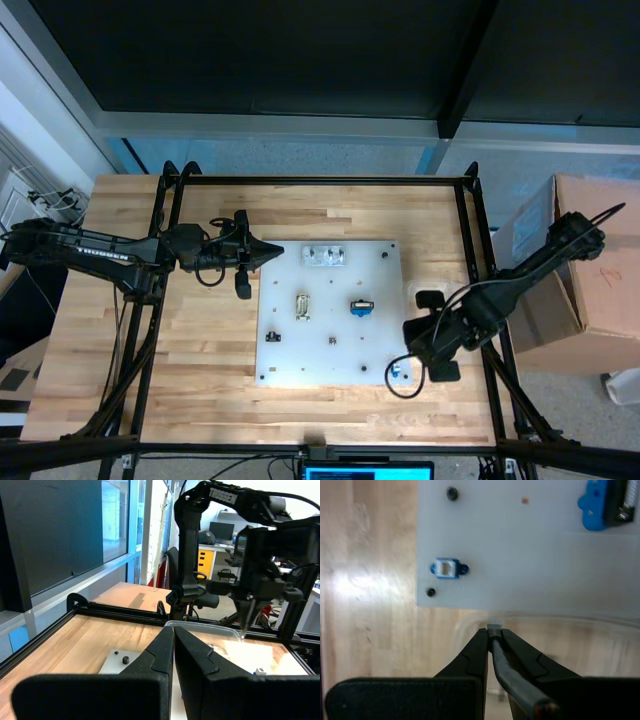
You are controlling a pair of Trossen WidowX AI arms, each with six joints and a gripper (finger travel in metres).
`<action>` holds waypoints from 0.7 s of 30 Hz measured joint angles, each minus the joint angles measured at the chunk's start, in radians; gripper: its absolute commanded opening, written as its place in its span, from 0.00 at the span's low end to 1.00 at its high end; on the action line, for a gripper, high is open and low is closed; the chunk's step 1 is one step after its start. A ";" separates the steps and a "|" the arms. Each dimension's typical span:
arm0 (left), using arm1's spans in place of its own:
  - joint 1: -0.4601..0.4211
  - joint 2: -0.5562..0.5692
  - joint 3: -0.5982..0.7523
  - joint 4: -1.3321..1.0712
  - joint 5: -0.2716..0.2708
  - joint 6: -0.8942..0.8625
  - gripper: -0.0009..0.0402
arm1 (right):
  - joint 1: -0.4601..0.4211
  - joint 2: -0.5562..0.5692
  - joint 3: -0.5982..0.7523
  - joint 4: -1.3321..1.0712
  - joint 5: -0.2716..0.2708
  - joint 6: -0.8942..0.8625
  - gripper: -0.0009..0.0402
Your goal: Pick the RJ45 connector and install on the taskboard
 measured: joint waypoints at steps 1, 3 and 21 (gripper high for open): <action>0.000 0.000 0.000 0.000 0.000 0.000 0.02 | 0.006 0.017 0.015 0.003 0.000 0.008 0.02; 0.000 0.000 0.000 0.000 0.000 0.000 0.02 | 0.017 0.047 0.042 0.002 0.000 0.020 0.02; 0.000 0.000 0.000 0.000 0.000 0.000 0.02 | 0.044 0.189 0.163 0.008 0.025 0.084 0.02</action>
